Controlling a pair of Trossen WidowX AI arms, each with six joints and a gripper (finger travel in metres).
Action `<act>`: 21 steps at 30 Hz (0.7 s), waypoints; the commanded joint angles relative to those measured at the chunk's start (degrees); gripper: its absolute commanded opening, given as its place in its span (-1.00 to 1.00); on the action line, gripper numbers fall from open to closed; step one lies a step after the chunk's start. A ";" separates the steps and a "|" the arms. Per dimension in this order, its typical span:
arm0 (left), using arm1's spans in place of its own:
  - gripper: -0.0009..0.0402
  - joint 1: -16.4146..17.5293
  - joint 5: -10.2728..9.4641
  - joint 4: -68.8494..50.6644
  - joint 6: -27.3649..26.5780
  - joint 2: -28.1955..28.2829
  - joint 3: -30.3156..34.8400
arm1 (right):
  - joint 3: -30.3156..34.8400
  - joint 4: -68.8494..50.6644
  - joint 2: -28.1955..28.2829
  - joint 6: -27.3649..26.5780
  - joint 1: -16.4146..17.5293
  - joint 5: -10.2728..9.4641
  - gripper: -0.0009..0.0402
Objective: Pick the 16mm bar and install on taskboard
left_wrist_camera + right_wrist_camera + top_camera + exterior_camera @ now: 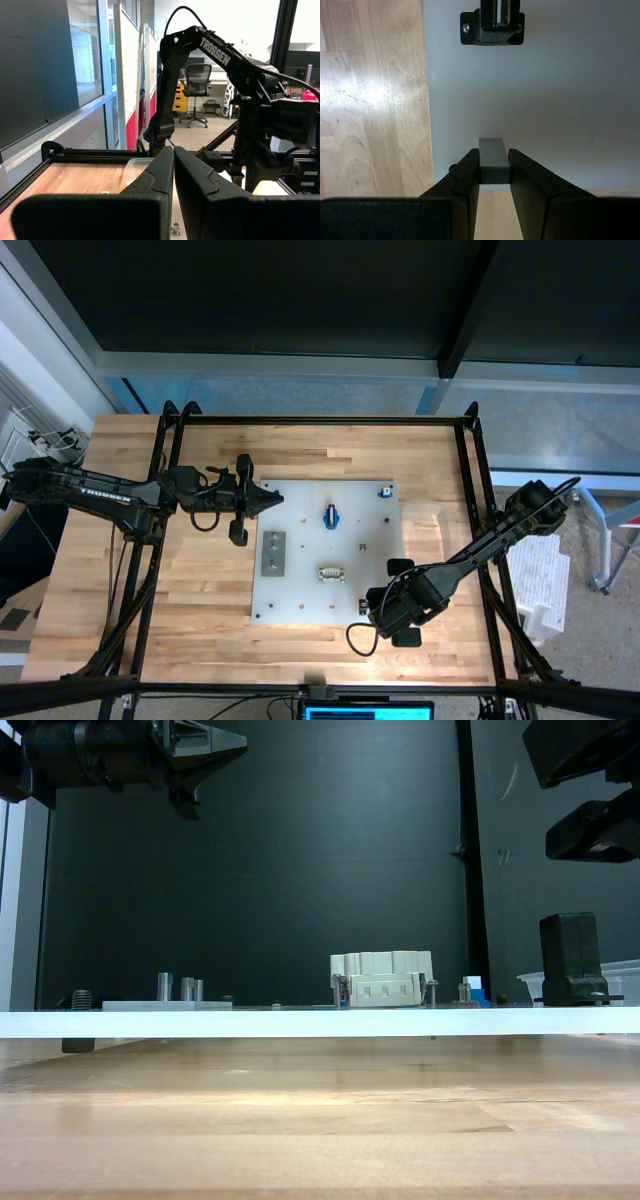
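**16mm bar pinched in right gripper, above taskboard's near right corner**

At right gripper: clamped firmly on 16mm bar, w/ both fingers pressed against its sides. In right wrist view, seen as a small grey rectangle btwn the black fingertips, poking out just past them. Held clear above taskboard, not touching it, over the near right corner. Past two board edges there, bare wood of table. Straight ahead along the fingers, small black part, w/ a screw head on each side, sitting on the white plate and well apart from the bar. In low view, hanging high at right, well above that black part.

At left gripper: closed on nothing, fingers together w/ only a thin slit btwn them in left wrist view. Hovering over taskboard's far left edge, pointing level twd the right arm. In low view, up at top left, well above the board.

Elsewhere on the board:
- Blue knob twd the far side, approx mid-width.
- Grey two-hole block on the left part.
- Metal connector nearer the ctr, btwn block and black part.
- In low view, short upright metal pins at the block; standing on it or just behind it, cannot tell.
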 commanded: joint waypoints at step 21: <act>-0.96 0.02 0.00 0.02 0.00 0.02 0.02 | -3.06 3.74 0.02 0.02 0.22 -0.24 -0.89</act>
